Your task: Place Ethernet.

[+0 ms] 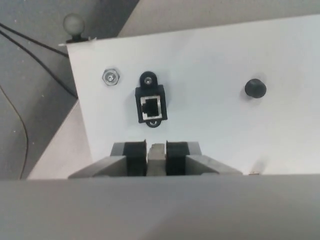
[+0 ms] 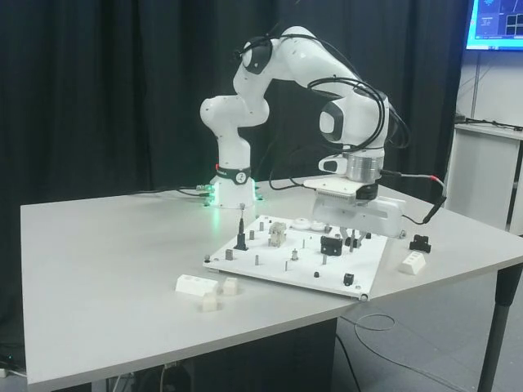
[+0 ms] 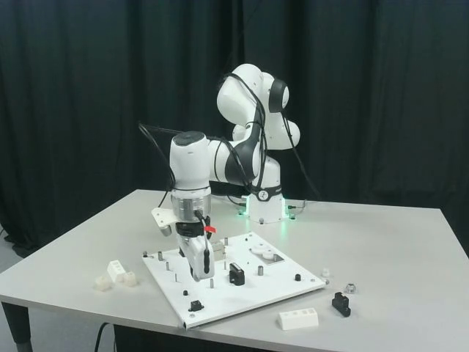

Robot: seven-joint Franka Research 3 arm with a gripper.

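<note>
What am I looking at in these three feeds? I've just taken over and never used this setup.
A white robot arm is bolted to a grey table. Two pictures come from room cameras on different sides; the third looks down from the wrist past the gripper. Its fingers are close together around a small grey piece, probably the Ethernet plug. Just beyond them on the white board sits a black Ethernet socket, still unfilled, with a nut and a black knob to either side. Loose white blocks lie on the table.
</note>
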